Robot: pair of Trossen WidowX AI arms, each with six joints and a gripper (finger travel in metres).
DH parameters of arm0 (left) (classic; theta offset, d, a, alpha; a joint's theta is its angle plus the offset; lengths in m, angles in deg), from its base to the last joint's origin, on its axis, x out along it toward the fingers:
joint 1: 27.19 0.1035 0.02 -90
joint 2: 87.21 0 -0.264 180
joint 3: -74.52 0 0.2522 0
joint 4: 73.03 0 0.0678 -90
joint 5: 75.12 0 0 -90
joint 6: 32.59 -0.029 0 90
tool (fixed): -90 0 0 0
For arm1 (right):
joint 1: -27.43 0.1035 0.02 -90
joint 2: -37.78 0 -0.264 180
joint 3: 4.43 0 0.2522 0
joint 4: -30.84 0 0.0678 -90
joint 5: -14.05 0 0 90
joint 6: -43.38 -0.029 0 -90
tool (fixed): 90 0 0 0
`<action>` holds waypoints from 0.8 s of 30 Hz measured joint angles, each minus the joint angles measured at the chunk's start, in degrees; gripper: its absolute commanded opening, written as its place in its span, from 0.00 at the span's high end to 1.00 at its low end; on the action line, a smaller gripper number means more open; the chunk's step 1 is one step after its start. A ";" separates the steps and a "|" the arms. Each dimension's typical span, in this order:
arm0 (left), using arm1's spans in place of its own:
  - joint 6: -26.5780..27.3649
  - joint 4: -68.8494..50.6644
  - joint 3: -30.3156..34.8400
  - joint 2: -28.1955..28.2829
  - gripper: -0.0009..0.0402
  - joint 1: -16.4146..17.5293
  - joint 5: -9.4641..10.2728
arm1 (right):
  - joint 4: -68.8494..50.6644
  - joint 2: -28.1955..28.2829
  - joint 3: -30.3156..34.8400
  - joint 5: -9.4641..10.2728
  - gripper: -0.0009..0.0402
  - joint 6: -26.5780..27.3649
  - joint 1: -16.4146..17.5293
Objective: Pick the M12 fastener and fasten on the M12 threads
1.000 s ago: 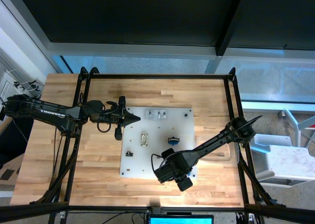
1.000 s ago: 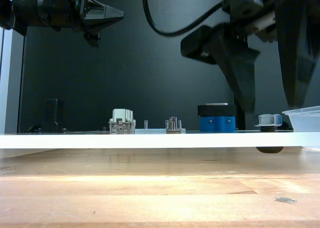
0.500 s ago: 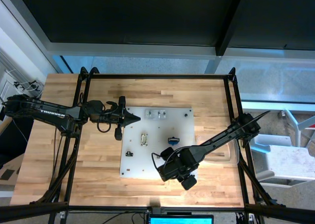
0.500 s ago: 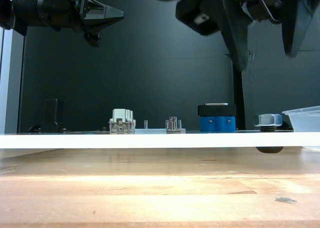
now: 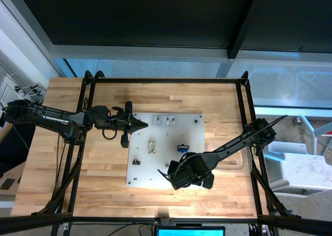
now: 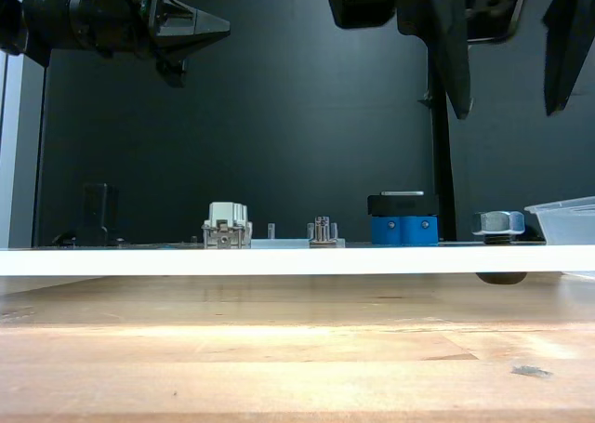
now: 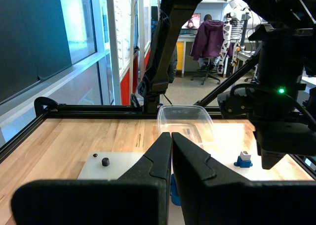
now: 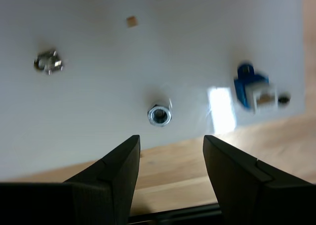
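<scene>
From my console the biggest thing in view is the wooden table (image 5: 104, 158), with the white task board (image 5: 142, 176) lying at its middle. The left arm (image 5: 46, 119) reaches in from the left edge and holds the left gripper (image 7: 171, 151) high over the board's far left edge, pointing right, its fingers pressed tight together with nothing between them. The right arm (image 5: 233, 145) slants in from the right edge toward the board's near right part, where the right gripper (image 6: 509, 79) hangs well above the surface, pointing down, its fingers spread wide and gripping nothing. The clear tray (image 5: 233, 163) sits on the table just beside the board's right edge. The blue block connector (image 6: 403, 220) stands on the board, left of and farther back than the gripper. The M12 nut (image 6: 499, 223) sits on its stud (image 6: 499, 240) near the board's near right edge, with only a sliver of dark base showing under it at table height. My right wrist camera shows the nut on the white board, apart from both fingers. From above, the gripper hides it.
</scene>
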 measured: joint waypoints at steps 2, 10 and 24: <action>0.00 0.00 0.00 0.00 0.98 0.00 0.00 | -0.02 0.00 0.00 -0.04 0.55 7.82 0.00; -0.02 0.00 0.00 0.00 0.98 0.00 0.00 | -0.07 0.00 0.00 -0.07 0.55 41.97 0.04; 0.00 0.00 -0.02 0.00 0.98 0.00 0.00 | 1.03 0.00 0.00 0.87 0.55 90.05 0.66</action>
